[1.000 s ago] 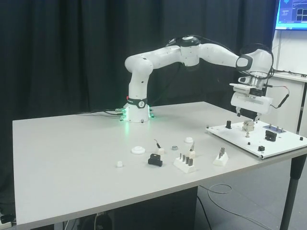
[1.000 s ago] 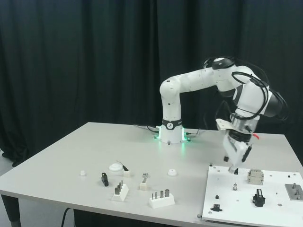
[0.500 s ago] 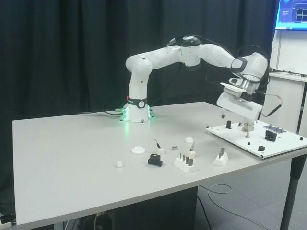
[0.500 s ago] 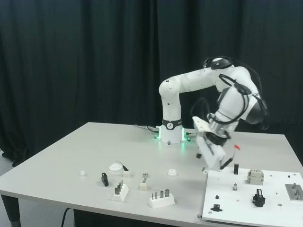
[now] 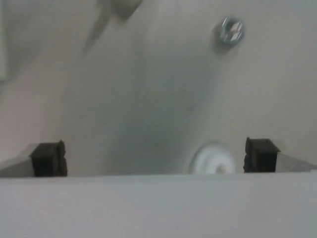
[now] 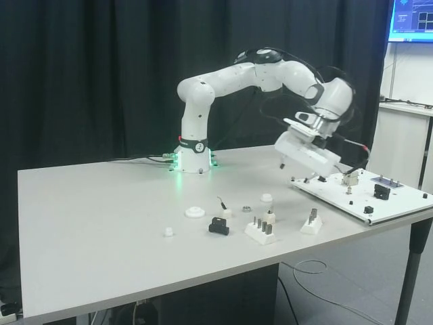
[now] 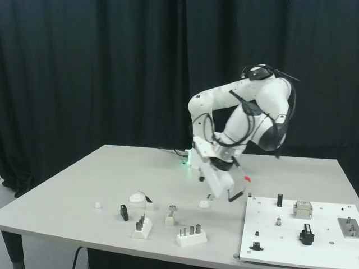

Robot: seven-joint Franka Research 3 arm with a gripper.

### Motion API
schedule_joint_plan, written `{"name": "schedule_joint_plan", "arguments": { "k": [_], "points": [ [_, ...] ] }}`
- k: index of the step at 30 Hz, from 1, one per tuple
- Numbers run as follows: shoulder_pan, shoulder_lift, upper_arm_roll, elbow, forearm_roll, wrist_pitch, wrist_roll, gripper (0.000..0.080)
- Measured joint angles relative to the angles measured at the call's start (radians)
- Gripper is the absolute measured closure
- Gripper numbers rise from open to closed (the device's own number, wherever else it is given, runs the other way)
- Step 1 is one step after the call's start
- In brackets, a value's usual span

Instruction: Pick bolt 4.

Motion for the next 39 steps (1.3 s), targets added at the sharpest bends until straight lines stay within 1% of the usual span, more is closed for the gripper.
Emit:
{"name": "schedule_joint_plan", "arguments": {
  "k": [5, 10, 13, 16, 22, 27, 31, 35, 39],
  "points": [
    [0.0, -0.007, -0.006, -0.08, 0.006, 0.058, -0.129, 0.0003],
    [-0.003, -0.014, -0.011, -0.149, 0.027, 0.122, -0.287, 0.0003],
    [-0.007, -0.02, -0.013, -0.182, 0.051, 0.153, -0.385, 0.0003],
    [-0.014, -0.024, -0.021, -0.209, 0.09, 0.168, -0.465, 0.0003],
    [-0.034, -0.026, -0.043, -0.252, 0.176, 0.172, -0.56, 0.0003],
    [-0.051, -0.026, -0.057, -0.285, 0.252, 0.171, -0.565, 0.0003],
    [-0.063, -0.026, -0.063, -0.314, 0.311, 0.16, -0.565, 0.0003],
    [-0.074, -0.026, -0.064, -0.343, 0.362, 0.147, -0.565, 0.0003],
    [-0.086, -0.026, -0.063, -0.365, 0.403, 0.121, -0.568, 0.0003]
  ]
}}
